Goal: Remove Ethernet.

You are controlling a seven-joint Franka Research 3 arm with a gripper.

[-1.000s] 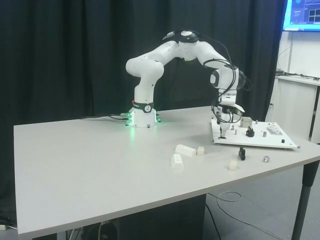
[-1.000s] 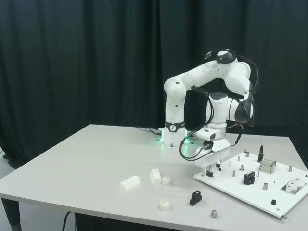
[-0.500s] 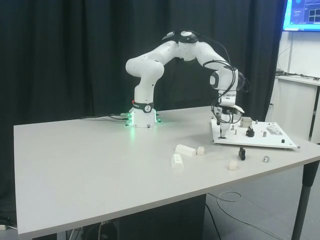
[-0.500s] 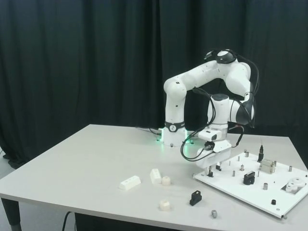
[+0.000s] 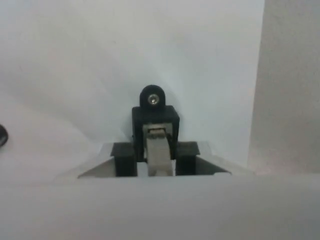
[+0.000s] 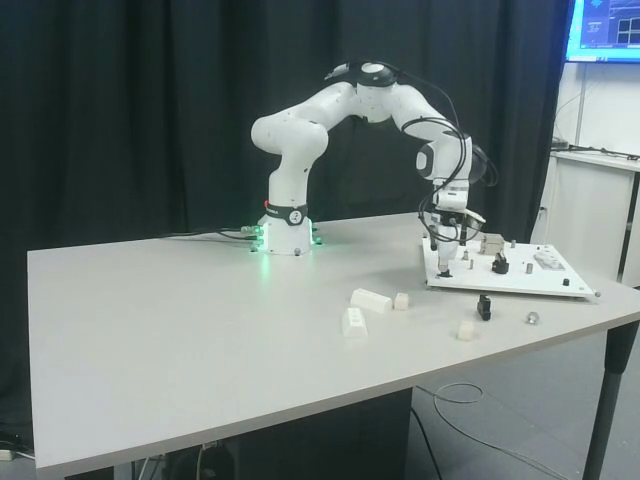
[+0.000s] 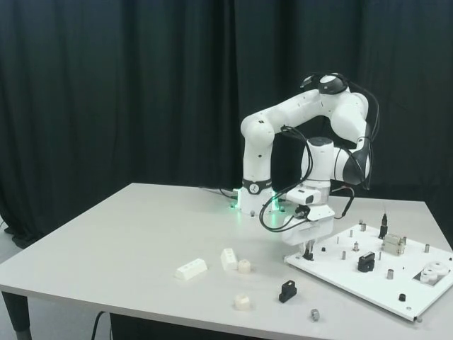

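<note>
from where i sit, the gripper (image 7: pixel 308 246) hangs low over the near corner of the white board (image 7: pixel 396 287), at the end that faces the arm's base. in the wrist view the ethernet plug (image 5: pixel 159 152) sits between the jaws, which are closed narrow on its pale body, and its tip meets the black socket block (image 5: pixel 155 119) on the board. i cannot tell from that view whether the tip is seated in the block or already drawn out a little; the two look touching or very nearly so. the room views are too far off to settle it, since there the plug is hidden under the gripper (image 6: pixel 444 262).

so my judgement: the grasp is done and the pull is either just starting or not yet started. what is left is to draw the plug clear of the socket block, lift it away from the board, and then set it down somewhere on the grey desk (image 6: pixel 180 310).

on the desk, well apart from the board, lie several small white blocks (image 7: pixel 191 269) and a small black part (image 7: pixel 287 290). they look like other pieces off the board, but i cannot say that for sure. a black fixture (image 7: pixel 366 263) and several small pegs stand on the board.
</note>
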